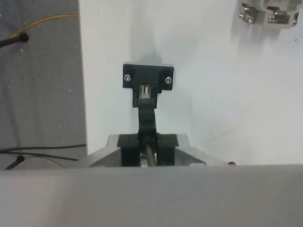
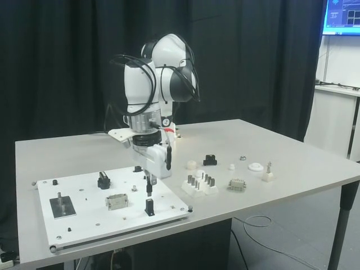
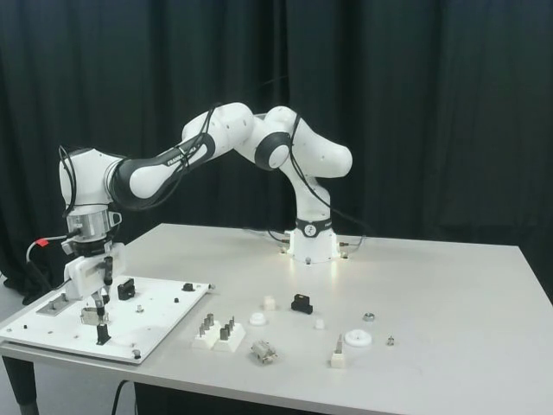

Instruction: Insert USB.

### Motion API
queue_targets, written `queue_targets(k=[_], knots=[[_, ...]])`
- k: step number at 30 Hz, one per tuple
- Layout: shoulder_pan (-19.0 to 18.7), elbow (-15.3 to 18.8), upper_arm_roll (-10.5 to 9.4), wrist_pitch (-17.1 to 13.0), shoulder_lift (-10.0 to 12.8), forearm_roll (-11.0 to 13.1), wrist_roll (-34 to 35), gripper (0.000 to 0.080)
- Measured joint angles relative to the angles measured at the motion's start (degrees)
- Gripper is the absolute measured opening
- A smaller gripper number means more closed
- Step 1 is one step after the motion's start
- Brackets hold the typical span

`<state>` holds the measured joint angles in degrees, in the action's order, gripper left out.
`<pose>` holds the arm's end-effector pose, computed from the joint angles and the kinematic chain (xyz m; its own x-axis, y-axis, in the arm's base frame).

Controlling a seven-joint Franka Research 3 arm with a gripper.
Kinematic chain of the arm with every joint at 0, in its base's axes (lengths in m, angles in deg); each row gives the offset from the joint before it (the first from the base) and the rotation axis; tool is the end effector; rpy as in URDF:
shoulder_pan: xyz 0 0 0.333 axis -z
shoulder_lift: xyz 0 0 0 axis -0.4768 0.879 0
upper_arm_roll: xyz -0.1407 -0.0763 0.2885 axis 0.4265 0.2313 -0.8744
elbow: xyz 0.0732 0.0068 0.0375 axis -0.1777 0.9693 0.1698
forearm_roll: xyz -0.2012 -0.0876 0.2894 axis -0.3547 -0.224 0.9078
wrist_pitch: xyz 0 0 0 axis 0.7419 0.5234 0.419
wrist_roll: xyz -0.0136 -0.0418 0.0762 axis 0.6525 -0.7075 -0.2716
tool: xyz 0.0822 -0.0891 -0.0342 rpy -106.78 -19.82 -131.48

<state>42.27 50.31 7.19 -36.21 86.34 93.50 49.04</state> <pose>0.6822 -0.3499 0.2906 -0.6609 -0.7441 -0.0973 -0.7478 0.6639 0.0026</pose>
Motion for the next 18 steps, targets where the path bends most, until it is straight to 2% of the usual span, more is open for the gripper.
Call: queue_targets(k=[18], knots=[[0.1,-0.97,0.02,0.14,1.03,0.0,0.53,0.0067]])
